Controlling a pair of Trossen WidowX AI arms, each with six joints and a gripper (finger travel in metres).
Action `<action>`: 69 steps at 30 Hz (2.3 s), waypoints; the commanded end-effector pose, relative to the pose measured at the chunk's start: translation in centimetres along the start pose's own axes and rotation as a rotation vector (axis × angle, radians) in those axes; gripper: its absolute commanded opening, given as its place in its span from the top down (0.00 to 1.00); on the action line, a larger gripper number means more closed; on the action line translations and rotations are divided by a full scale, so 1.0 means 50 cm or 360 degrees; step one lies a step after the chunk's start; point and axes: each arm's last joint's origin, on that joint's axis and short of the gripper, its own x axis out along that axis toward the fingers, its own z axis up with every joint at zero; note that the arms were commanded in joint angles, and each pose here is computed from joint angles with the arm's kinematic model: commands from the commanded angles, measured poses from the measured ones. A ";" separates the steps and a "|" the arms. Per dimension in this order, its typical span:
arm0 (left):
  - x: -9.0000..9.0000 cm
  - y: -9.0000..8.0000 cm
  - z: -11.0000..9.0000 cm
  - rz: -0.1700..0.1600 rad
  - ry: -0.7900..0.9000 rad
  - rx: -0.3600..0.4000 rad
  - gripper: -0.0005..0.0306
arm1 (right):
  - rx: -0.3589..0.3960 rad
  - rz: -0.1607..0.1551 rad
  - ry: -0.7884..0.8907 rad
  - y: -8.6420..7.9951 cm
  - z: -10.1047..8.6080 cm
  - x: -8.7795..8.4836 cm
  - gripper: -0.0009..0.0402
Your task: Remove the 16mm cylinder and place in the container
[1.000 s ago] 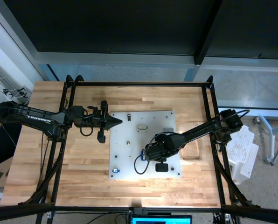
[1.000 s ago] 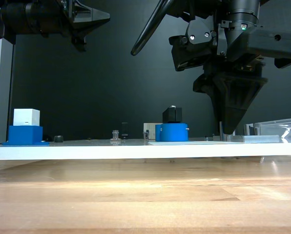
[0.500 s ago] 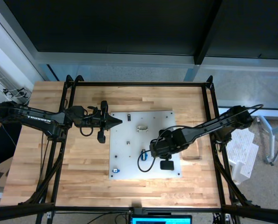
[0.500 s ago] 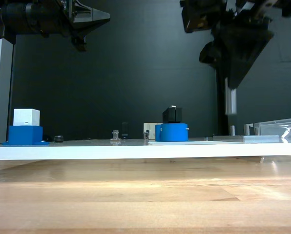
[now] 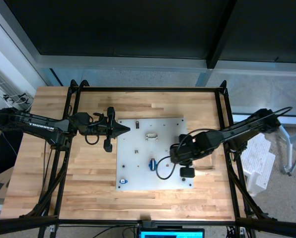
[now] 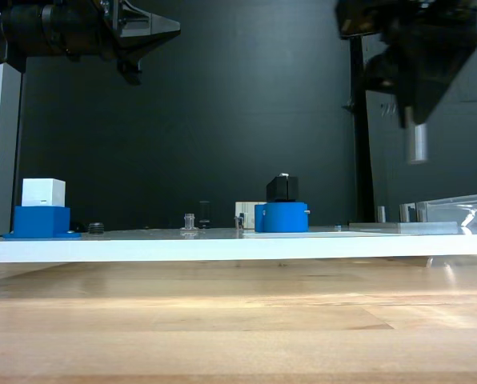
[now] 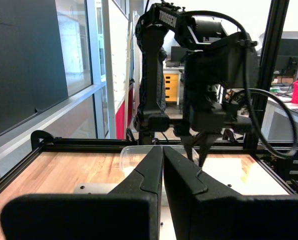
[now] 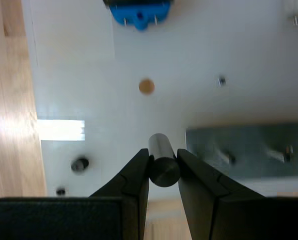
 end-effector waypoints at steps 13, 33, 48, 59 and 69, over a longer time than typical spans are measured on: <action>0.000 0.000 0.000 0.0000 0.0000 0.0000 0.98 | 0.0220 -0.0020 0.0054 -0.047 -0.137 0.000 0.98; 0.000 0.000 0.000 0.0001 0.0000 0.0001 0.98 | 0.0263 -0.0069 0.0165 -0.052 -0.204 0.053 0.97; 0.000 0.000 0.000 0.0001 0.0000 0.0000 0.98 | 0.0294 -0.0069 0.0161 -0.051 -0.204 0.053 0.56; 0.000 0.000 0.000 0.0001 0.0000 0.0001 0.98 | 0.0295 -0.0069 0.0161 -0.051 -0.204 0.053 0.47; 0.000 0.000 0.000 0.0001 0.0000 0.0001 0.98 | 0.0297 -0.0061 0.0148 -0.050 -0.200 0.048 0.48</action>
